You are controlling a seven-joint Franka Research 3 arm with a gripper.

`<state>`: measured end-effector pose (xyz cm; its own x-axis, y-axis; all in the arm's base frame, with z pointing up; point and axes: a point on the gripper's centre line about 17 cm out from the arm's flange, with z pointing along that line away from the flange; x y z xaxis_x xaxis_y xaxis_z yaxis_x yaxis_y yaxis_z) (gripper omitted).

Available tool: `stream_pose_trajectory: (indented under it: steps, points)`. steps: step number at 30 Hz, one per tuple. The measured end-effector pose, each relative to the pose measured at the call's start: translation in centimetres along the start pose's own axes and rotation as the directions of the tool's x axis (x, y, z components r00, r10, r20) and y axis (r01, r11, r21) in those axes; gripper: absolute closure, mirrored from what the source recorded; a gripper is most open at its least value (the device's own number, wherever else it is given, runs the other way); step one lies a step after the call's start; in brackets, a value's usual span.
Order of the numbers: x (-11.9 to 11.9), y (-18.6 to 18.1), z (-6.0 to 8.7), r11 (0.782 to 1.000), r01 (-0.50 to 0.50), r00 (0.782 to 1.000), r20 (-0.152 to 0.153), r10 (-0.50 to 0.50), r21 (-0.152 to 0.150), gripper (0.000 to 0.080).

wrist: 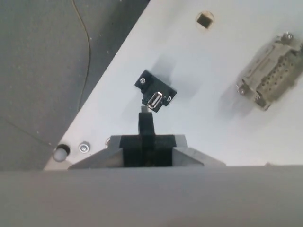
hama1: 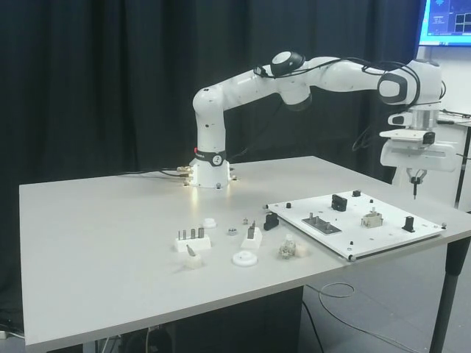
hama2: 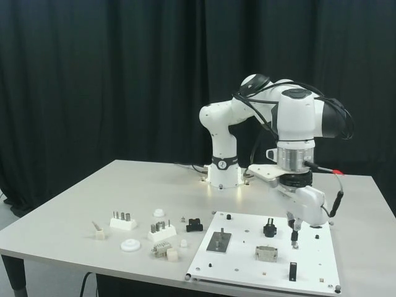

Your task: Insert USB.

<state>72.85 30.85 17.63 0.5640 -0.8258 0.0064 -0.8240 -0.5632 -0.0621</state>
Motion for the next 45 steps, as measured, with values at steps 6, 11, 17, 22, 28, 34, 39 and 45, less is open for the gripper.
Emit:
stream_pose_trajectory:
  steps: [6, 11, 17, 22, 28, 34, 39, 45]
  points:
    - [0.6, 0.3, -0.1, 0.997, -0.081, 0.997, -0.009, 0.081, -0.008, 0.0752]
    - [1.5, 0.8, -0.2, 0.988, -0.154, 0.988, -0.018, 0.154, -0.017, 0.0752]
    - [2.3, 1.4, -0.1, 0.98, -0.199, 0.98, -0.02, 0.198, -0.03, 0.0752]
    - [2.8, 1.8, 0.0, 0.971, -0.236, 0.972, -0.016, 0.236, -0.037, 0.0752]
    - [2.9, 1.9, 0.2, 0.957, -0.288, 0.957, 0.004, 0.288, -0.042, 0.0752]
    - [2.8, 1.8, 0.7, 0.944, -0.328, 0.943, 0.036, 0.33, -0.044, 0.0752]
    - [2.8, 1.7, 1.0, 0.927, -0.372, 0.925, 0.061, 0.374, -0.044, 0.0752]
    - [2.6, 1.5, 1.4, 0.916, -0.4, 0.911, 0.092, 0.402, -0.045, 0.0752]
